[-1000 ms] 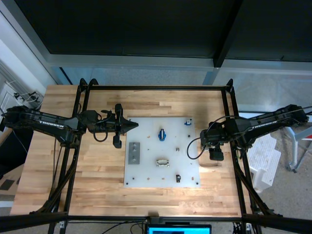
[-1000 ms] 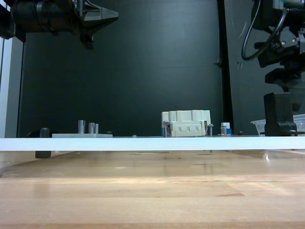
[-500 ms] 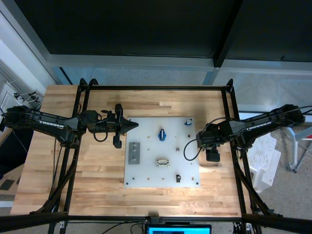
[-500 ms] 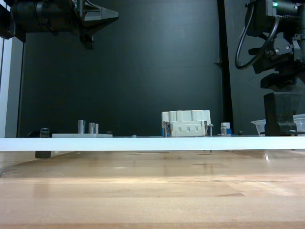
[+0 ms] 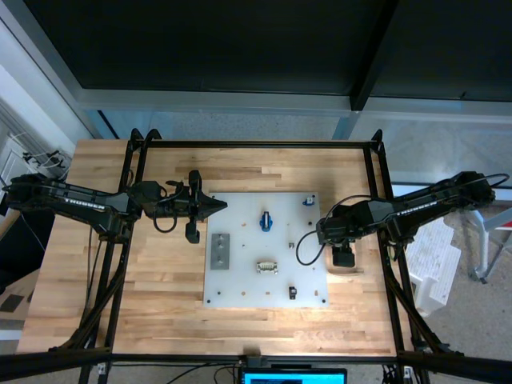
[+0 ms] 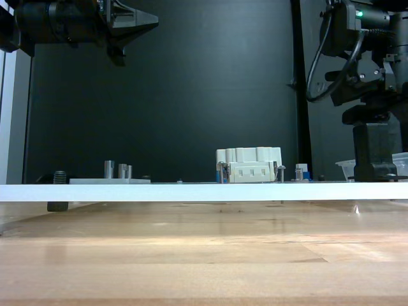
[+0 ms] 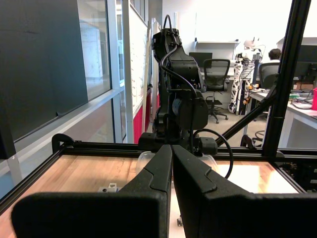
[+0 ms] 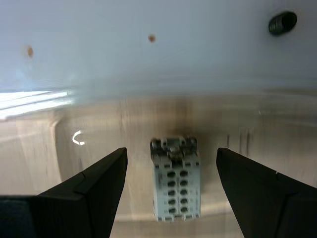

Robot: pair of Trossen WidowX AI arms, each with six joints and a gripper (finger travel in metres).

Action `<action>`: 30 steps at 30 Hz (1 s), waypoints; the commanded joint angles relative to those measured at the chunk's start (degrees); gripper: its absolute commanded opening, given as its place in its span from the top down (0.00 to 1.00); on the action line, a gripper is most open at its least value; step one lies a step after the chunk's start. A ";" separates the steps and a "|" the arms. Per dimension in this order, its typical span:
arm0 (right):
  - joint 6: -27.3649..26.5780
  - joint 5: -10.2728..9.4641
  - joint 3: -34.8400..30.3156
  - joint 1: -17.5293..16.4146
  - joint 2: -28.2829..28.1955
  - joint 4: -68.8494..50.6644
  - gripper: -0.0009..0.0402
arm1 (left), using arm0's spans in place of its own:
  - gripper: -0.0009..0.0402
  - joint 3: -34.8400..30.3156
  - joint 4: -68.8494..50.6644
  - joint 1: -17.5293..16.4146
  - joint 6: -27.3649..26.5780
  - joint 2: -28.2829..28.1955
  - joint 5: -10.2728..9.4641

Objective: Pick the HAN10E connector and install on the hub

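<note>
Right claw: wide open, nothing in it. Pointing down over a clear tray on the counter, just past the right edge of the white board.
Right claw height: low. In the low view its tips are down at tray-rim level.
Connector: lying flat in the tray, pale block with two rows of dark pin holes facing up. It sits between the two open fingers, clear gap on each side, no contact visible.
Hub: mounted on the white board, near-centre, left of the right claw and well apart from it. Beige housing with screws at both ends in the low view.
Left claw: fingers pressed together, holding nothing. Held high over the far-left edge of the board, pointing right.
Other board parts: grey plate with two holes left of the hub, blue part far of it, black block near-right of it.
</note>
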State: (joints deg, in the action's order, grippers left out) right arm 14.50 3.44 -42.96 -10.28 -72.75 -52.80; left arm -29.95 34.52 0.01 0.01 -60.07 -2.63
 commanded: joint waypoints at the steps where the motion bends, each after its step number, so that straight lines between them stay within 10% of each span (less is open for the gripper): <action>1: 0.00 0.00 0.04 0.00 -1.20 0.87 0.38 | 0.98 0.00 0.00 0.00 0.00 -0.02 0.02; 30: 0.02 0.00 0.09 0.02 -9.18 9.51 0.70 | 0.98 0.00 0.00 0.00 0.00 -0.02 0.00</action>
State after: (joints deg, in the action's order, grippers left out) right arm 14.46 3.03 -42.85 -10.28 -81.47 -44.34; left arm -29.93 34.52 0.01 0.01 -60.10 -2.63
